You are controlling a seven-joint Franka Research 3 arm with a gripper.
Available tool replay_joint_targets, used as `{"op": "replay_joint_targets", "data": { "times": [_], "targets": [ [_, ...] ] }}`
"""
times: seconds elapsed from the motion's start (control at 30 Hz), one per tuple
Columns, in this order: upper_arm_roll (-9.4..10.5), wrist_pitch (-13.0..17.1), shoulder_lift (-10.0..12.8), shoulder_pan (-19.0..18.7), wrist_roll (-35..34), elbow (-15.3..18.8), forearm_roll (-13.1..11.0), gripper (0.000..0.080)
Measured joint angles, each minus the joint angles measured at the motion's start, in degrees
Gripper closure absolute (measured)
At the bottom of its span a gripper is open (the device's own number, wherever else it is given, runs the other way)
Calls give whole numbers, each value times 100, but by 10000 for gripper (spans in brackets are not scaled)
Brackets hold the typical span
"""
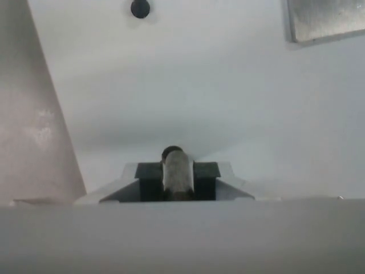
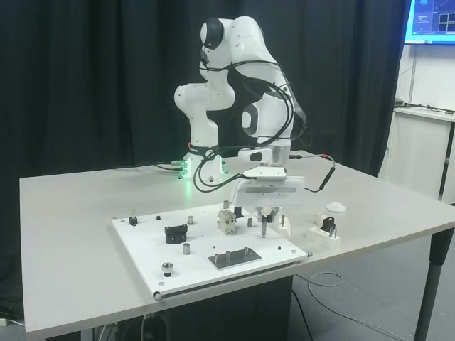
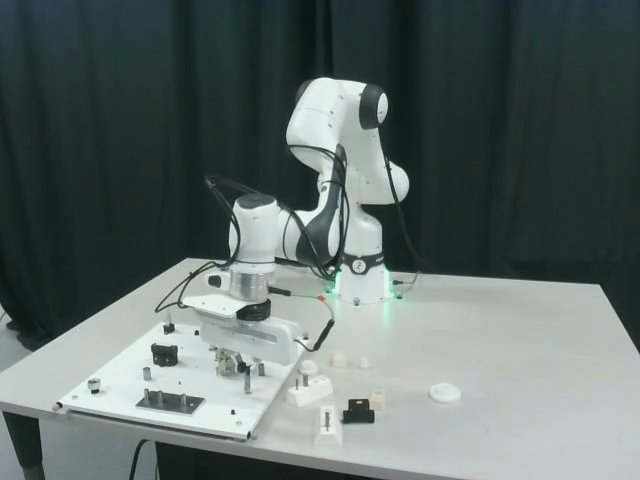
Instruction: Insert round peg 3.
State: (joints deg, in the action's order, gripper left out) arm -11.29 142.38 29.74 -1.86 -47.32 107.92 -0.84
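Above the white board [image 2: 142, 245] on the grey table [image 2: 64, 213], the white Franka arm [image 2: 234, 64] holds its gripper [image 2: 264, 220] low, the two black fingers [image 1: 149, 181] closed on a single round peg [image 1: 177, 174]. The wrist view shows the grey peg standing between the jaws, its dark tip pointing down toward the board's white surface; whether the tip touches the board cannot be told. One dark round hole [image 1: 140, 8] lies well apart from the peg in that view, and one grey metal plate [image 1: 325, 18] sits at the board's far edge. From the first room view, the plate [image 2: 234, 258] carries three short upright pins, with one black block [image 2: 175, 231] lying farther along the board. Off the board, beside its near corner, one white disc [image 3: 444, 393] lies alone on the table, near several small white holders [image 3: 305, 388].
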Motion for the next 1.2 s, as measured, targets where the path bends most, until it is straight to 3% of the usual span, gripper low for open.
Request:
{"op": "replay_joint_targets", "data": {
  "times": [0.5,0.77,1.2],
  "targets": [
    [-6,-168,52,4,-118,-113,-15,696],
    [-7,-267,180,4,-127,-273,-194,696],
    [-38,-519,290,4,-142,-484,-221,696]
  ]
}}
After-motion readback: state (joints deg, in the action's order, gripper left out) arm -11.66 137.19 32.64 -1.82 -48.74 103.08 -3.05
